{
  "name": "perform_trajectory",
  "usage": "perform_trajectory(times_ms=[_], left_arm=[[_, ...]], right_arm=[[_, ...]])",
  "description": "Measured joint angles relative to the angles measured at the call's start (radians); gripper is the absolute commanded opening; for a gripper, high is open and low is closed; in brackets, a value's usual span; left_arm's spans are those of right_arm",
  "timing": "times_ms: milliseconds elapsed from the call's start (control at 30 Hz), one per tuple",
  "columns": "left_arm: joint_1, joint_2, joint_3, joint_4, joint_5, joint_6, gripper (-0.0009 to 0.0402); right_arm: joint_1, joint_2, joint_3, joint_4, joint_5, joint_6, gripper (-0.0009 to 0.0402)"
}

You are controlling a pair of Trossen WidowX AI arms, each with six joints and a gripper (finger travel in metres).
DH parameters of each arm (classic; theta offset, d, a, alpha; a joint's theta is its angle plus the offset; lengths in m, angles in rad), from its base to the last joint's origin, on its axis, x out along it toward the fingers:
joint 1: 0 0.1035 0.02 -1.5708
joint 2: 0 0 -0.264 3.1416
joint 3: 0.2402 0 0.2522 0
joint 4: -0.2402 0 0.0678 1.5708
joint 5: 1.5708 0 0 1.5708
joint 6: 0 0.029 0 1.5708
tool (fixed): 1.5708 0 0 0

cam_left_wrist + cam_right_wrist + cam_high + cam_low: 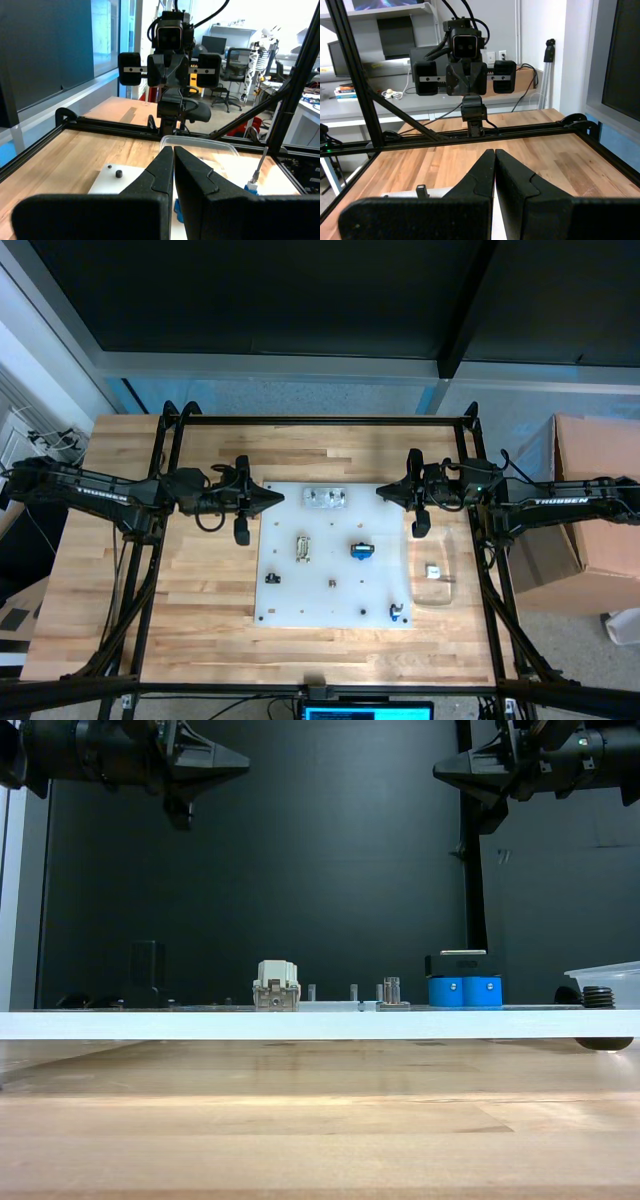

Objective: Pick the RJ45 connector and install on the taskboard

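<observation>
The small blue jack point(398, 613) sits at the white board's point(300, 595) near right corner, with a dark grey piece over its top. In the left wrist view a grey cable point(258, 167) rises at a slant from the blue jack point(251, 189), so the RJ45 connector stands in it; how deep, I cannot tell. The white block point(433, 569) lies bare in the clear tray point(437, 592). My left gripper point(280, 498) hangs shut and empty high over the board's far left edge. My right gripper point(380, 490) hangs shut and empty high over the far right edge.
A silver part point(325, 499), a beige connector point(303, 550) and a blue block point(361, 550) stand on the board. A black frame point(320, 421) rims the wooden table. A cardboard box point(595, 500) stands off the right side.
</observation>
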Motion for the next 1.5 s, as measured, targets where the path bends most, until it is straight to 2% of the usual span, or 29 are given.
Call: perform_trajectory(times_ms=[1500], left_arm=[[0.0, 0.007, 0.001, 0.012, -0.006, 0.001, 0.0]], right_arm=[[0.0, 0.0, 0.004, -0.032, 0.0, 0.0, 0.0]])
